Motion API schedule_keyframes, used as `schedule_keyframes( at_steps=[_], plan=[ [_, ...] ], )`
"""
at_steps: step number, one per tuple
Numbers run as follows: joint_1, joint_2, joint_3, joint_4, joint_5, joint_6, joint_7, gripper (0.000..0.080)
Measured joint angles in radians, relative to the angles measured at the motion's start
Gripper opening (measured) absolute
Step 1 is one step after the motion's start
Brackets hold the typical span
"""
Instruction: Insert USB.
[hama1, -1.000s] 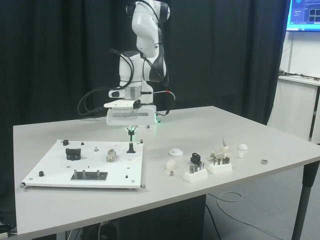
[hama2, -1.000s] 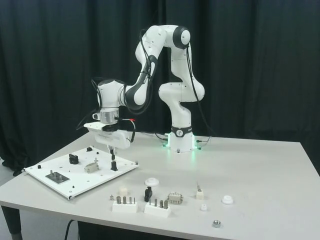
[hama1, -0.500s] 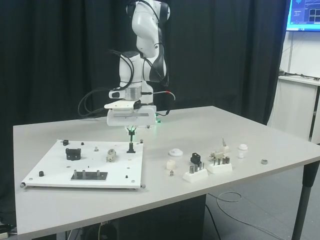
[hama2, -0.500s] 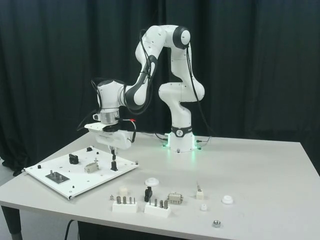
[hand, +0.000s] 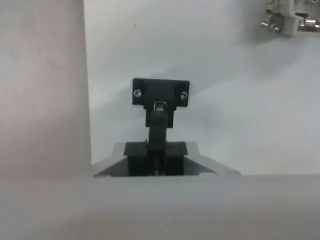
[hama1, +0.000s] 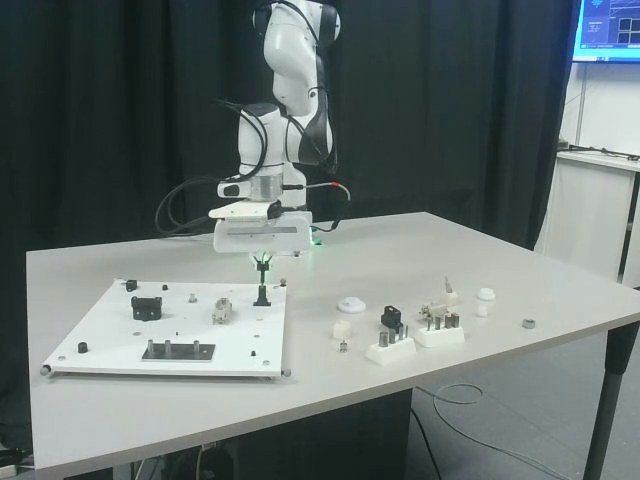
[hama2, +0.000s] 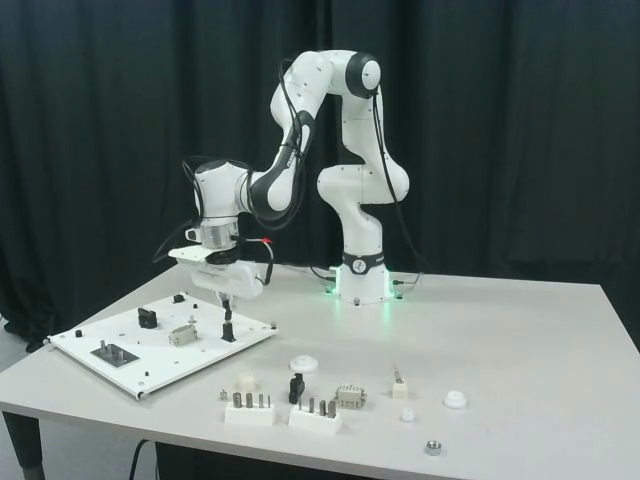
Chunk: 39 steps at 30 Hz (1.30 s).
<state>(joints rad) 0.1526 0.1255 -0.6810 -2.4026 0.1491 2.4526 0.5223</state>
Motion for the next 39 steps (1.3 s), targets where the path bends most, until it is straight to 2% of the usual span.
schedule_keyframes(
  at_steps=[16, 31, 39],
  plan=[
    [0.000, 0.001, -0.002, -0.002, 0.002, 0.011, -0.026, 0.0064],
    [0.000, 0.015, -0.002, -0.006, 0.049, 0.038, -0.080, 0.0064],
    [0.000, 0.019, -0.002, -0.006, 0.059, 0.047, -0.090, 0.0064]
  ],
)
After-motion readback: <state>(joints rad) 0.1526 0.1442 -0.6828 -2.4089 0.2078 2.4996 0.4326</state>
